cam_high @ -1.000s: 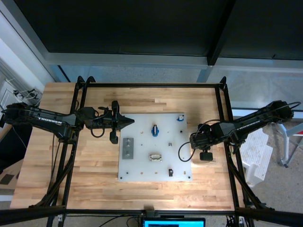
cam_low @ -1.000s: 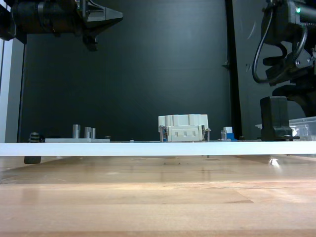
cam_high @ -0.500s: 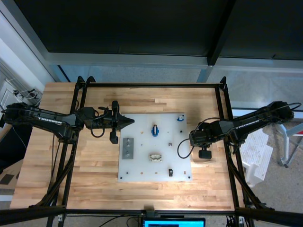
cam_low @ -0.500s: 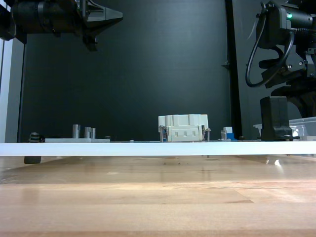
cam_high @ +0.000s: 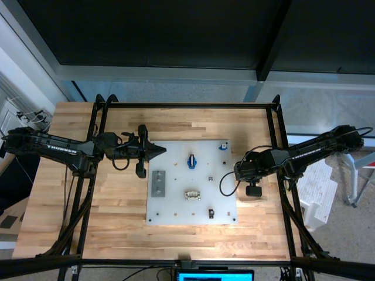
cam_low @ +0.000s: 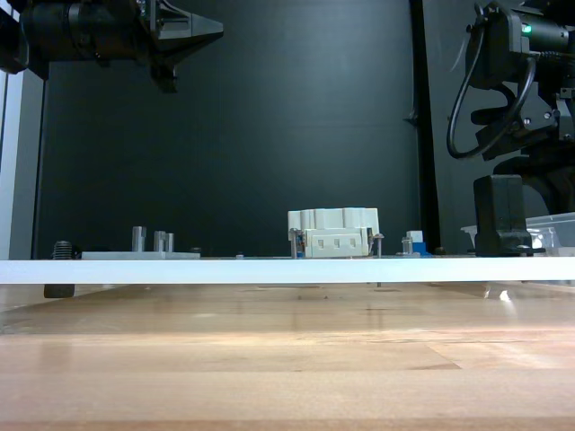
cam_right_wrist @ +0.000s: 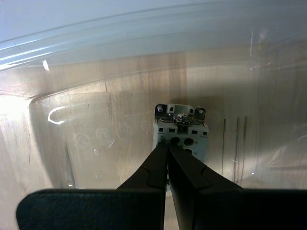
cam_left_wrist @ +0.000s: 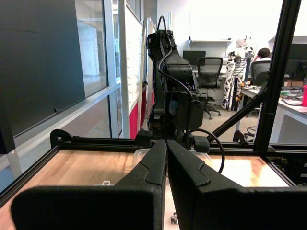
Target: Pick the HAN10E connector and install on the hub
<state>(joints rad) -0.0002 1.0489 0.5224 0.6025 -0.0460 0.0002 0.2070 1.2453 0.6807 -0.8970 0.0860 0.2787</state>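
Wood bench (cam_high: 117, 228), white task board (cam_high: 176, 213) at its centre. Hub (cam_high: 191, 195) upright on the board, toward the board's near edge, connector not on it. Just off the board's right edge, toward the bench's right edge: clear tray (cam_right_wrist: 91, 124), with the HAN10E connector (cam_right_wrist: 181, 128) lying flat inside. Right gripper (cam_right_wrist: 167, 145) pointing straight down over that tray, jaws together, tips over the connector's near end. Touching or not: cannot tell. Farther back, left gripper (cam_high: 163, 150) parked high over the board's far left corner, jaws together, holding nothing.

Step in hand, by judgement: the pick, not yet made, with the connector unheld in the tray. Next move probably calls for:
- spreading the jaws
- straddling the connector's narrow body
- lowering inside the tray walls and clamping
- lifting clear and carrying across to the hub

Risk: shut tips nudging the connector aside instead of gripping it.
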